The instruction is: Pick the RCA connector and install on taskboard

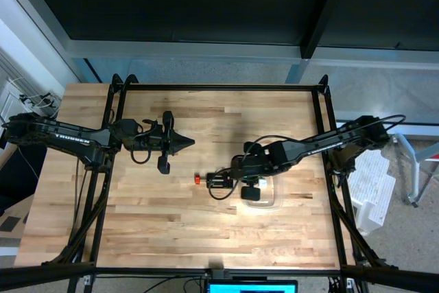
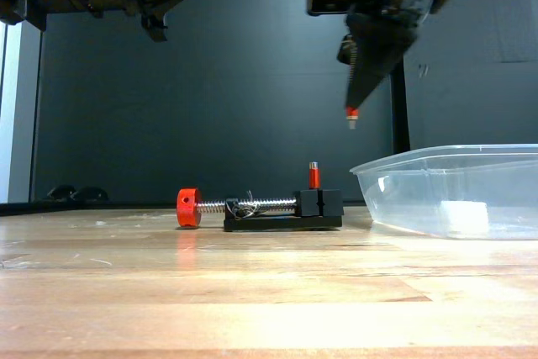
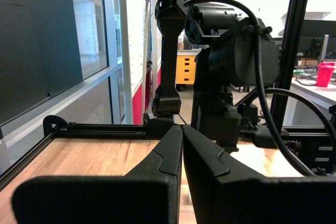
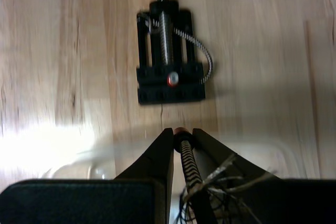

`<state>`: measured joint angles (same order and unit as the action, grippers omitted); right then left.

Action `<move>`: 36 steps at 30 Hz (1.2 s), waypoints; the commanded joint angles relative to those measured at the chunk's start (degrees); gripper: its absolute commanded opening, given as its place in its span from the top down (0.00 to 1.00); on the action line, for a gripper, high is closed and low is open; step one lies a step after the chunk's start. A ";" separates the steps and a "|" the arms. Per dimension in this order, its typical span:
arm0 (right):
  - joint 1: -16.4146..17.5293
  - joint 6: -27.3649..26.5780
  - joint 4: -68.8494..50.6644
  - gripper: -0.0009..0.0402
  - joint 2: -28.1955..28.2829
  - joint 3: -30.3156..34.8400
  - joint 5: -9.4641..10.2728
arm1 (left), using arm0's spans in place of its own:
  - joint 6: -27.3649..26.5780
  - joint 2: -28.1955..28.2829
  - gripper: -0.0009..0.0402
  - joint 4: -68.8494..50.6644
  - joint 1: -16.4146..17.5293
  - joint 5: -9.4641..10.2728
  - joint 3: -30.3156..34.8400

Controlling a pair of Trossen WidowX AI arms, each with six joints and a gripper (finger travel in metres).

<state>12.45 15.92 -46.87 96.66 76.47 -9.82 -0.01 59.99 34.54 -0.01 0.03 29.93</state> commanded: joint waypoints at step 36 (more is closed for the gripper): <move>-1.60 -0.09 2.64 0.97 8.87 5.05 0.39 | 0.02 0.02 0.98 0.00 0.00 -0.02 0.02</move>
<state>10.83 15.77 -44.23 105.54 81.76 -9.43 -0.01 60.01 34.52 -0.01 0.01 29.95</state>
